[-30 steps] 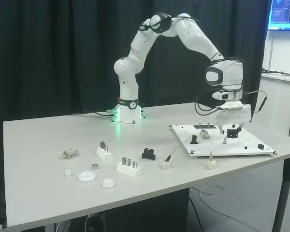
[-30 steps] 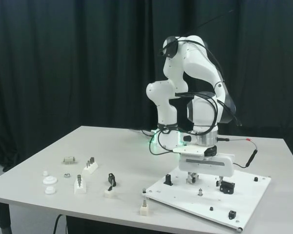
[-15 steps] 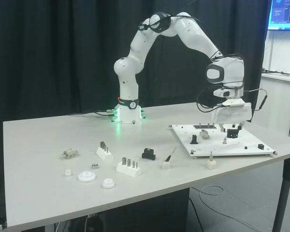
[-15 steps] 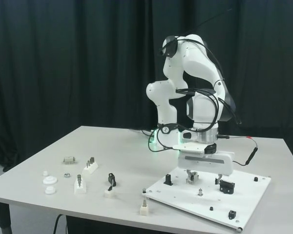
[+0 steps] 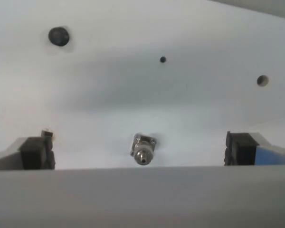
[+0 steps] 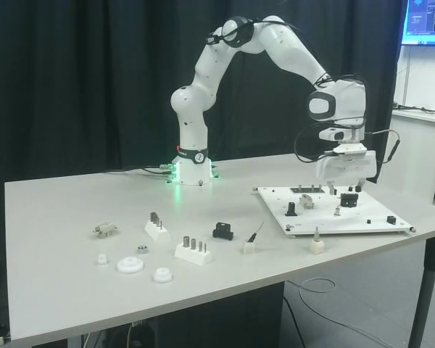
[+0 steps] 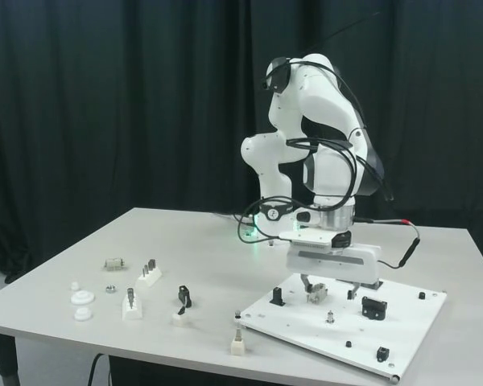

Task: Pick D-SUB.

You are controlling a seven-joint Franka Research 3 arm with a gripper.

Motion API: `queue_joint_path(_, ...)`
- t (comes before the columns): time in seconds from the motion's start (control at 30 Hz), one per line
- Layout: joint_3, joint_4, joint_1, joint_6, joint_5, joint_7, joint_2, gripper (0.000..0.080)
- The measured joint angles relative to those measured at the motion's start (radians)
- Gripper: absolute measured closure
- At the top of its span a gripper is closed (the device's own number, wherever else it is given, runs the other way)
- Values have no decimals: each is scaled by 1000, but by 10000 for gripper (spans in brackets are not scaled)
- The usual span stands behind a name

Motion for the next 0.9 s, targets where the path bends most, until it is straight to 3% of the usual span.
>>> queue_joint_path(0.63, -14, 20, -4, -30, -13, -34, -8, 3)
queue_joint_path(0.9, -40, 29, -5, -57, -57, -85, -12, 3)
